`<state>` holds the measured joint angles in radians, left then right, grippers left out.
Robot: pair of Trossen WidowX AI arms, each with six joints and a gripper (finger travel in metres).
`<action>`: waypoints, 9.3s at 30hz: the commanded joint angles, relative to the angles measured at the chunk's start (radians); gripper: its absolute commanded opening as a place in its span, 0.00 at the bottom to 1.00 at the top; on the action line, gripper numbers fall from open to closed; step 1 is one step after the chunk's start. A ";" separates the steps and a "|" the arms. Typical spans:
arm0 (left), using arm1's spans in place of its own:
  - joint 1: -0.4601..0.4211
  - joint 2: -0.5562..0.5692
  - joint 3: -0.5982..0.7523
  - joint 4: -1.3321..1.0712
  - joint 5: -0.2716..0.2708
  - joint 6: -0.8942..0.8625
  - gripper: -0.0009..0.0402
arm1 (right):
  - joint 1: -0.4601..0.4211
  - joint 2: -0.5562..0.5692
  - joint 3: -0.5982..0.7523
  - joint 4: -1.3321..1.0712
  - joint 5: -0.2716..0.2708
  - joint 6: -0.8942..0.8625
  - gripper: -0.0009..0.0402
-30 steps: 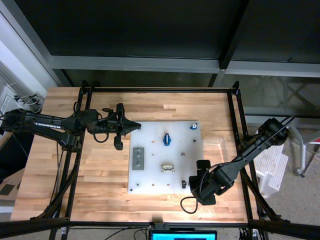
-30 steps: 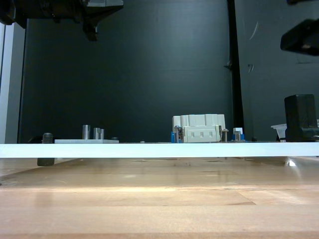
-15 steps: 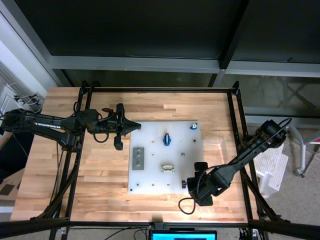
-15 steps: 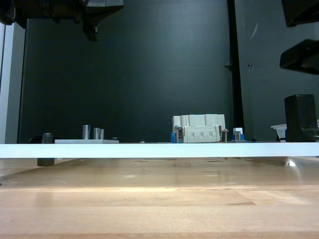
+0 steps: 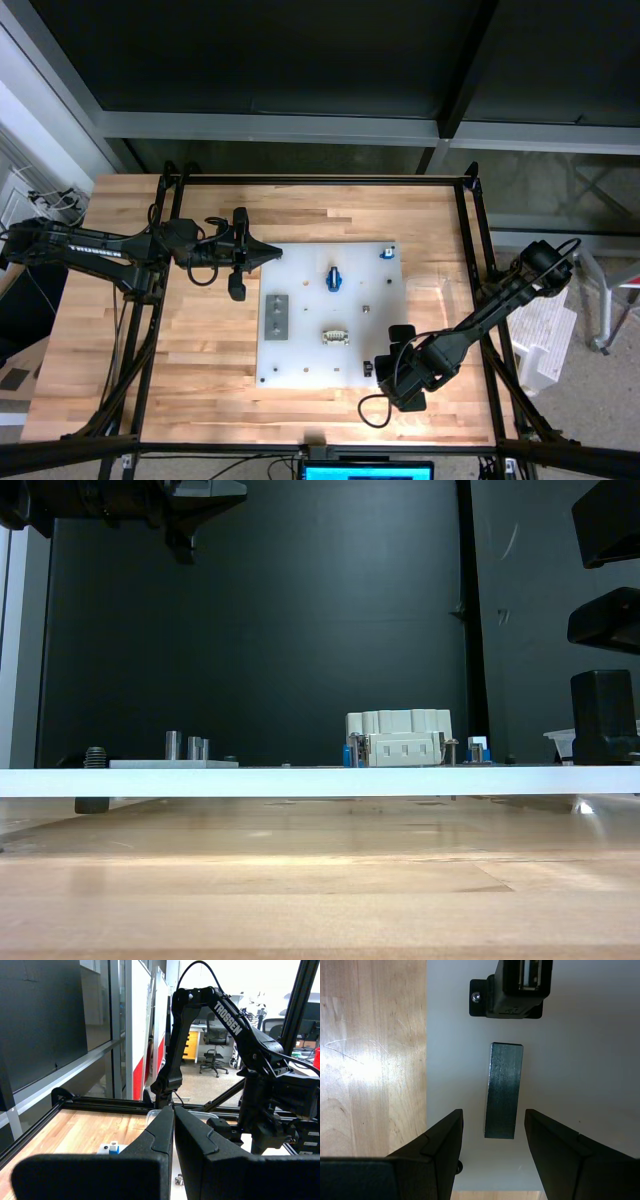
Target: Pick the 16mm bar and install on taskboard
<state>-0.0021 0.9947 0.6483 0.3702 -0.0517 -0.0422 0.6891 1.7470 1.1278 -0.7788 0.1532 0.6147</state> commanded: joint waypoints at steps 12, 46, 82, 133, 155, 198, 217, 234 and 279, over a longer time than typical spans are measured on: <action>0.000 0.000 0.000 0.002 0.000 0.000 0.02 | -0.003 0.000 0.000 0.006 0.001 -0.002 0.28; 0.000 0.000 0.000 0.002 0.000 0.000 0.02 | -0.134 -0.261 0.008 -0.192 -0.050 -0.051 0.06; 0.000 0.000 0.000 0.002 0.000 0.000 0.02 | -0.556 -0.195 0.545 -0.487 -0.076 -0.425 0.06; -0.007 0.000 0.011 -0.180 0.013 -0.054 0.50 | -0.679 0.292 1.212 -0.455 -0.113 -0.557 0.06; -0.006 0.029 0.074 -0.238 -0.001 -0.020 0.50 | -0.689 0.292 1.212 -0.434 -0.128 -0.573 0.06; -0.006 0.098 0.127 -0.240 -0.006 0.026 0.30 | -0.691 0.291 1.212 -0.477 -0.127 -0.596 0.06; -0.006 0.098 0.127 -0.239 -0.006 0.031 0.15 | -0.692 0.291 1.212 -0.477 -0.120 -0.596 0.08; -0.006 0.097 0.127 -0.231 -0.024 0.031 0.15 | -0.692 0.291 1.212 -0.503 -0.120 -0.597 0.40; -0.007 0.097 0.127 -0.173 -0.069 0.023 0.15 | -0.691 -0.251 0.291 0.599 -0.085 -0.600 0.56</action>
<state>-0.0090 1.0916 0.7746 0.1936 -0.1215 -0.0147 -0.0021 1.5196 1.4685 -0.2550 0.0616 0.0067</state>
